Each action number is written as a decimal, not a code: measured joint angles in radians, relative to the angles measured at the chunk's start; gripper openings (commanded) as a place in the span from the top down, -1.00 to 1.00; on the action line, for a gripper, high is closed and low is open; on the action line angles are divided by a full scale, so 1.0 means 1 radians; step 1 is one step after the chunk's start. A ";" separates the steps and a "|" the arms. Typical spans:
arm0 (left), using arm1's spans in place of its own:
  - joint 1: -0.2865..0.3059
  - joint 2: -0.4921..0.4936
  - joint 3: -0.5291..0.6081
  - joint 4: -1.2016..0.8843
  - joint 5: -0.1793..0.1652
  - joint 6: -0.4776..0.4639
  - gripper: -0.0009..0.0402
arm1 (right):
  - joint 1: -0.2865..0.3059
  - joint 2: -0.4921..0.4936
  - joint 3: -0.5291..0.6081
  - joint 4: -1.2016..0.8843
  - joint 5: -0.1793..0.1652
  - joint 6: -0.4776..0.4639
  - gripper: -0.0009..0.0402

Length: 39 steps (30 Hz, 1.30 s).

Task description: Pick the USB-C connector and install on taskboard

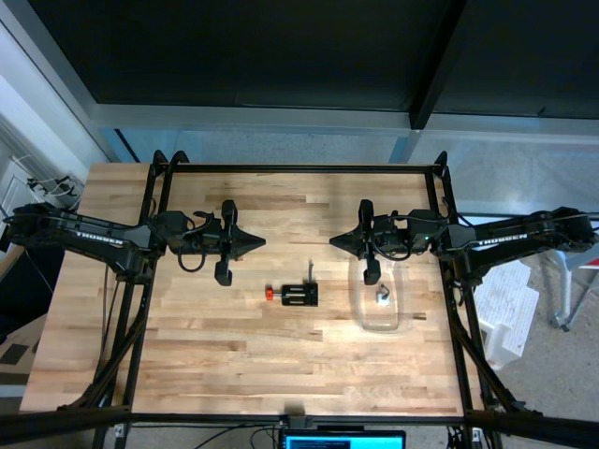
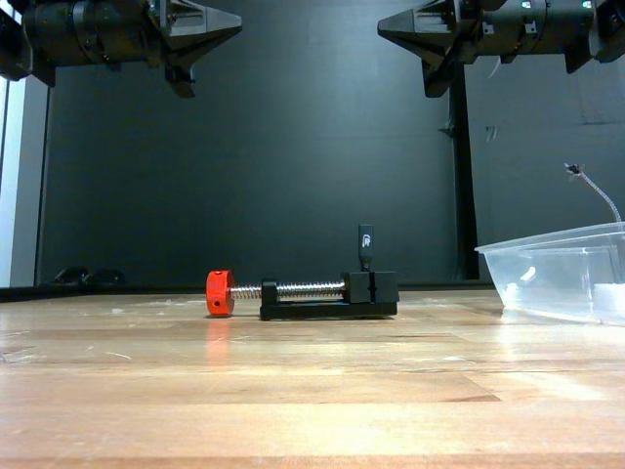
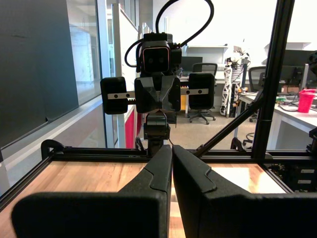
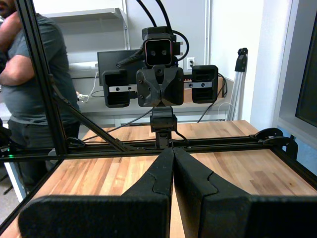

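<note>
Resting in the tray (image 1: 361,316) right of the taskboard (image 1: 298,295), the connector (image 1: 383,297) looks light and rigid: grip its flat sides. Left gripper (image 1: 260,242) and right gripper (image 1: 334,241) hover high, flanking the taskboard, both closed.

Clear plastic tray (image 1: 378,321), wooden table (image 1: 234,360)

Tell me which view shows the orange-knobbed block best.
The low view: the taskboard sits side-on, close. The high view shows it small from above. Wrist views miss it. Left claw and right claw hang above the table, shut.
</note>
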 measured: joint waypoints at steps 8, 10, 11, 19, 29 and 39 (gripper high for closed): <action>0.000 0.000 0.000 0.000 0.000 0.000 0.96 | 0.001 0.000 0.000 0.000 0.000 0.000 0.96; 0.000 0.000 0.000 0.000 0.000 0.000 0.96 | 0.001 0.000 0.000 0.000 0.000 0.002 0.96; 0.000 0.000 0.000 0.000 0.000 0.000 0.96 | 0.002 0.000 0.000 0.000 0.000 0.003 0.96; 0.000 0.000 0.000 0.000 0.000 0.000 0.96 | 0.002 -0.022 0.014 -0.084 -0.009 0.030 0.96; 0.000 0.000 0.000 0.000 0.000 0.000 0.96 | 0.007 -0.051 0.230 -0.729 -0.008 -0.032 0.96; 0.000 0.000 0.000 0.000 0.000 0.000 0.96 | 0.037 -0.051 0.407 -1.242 -0.008 -0.027 0.96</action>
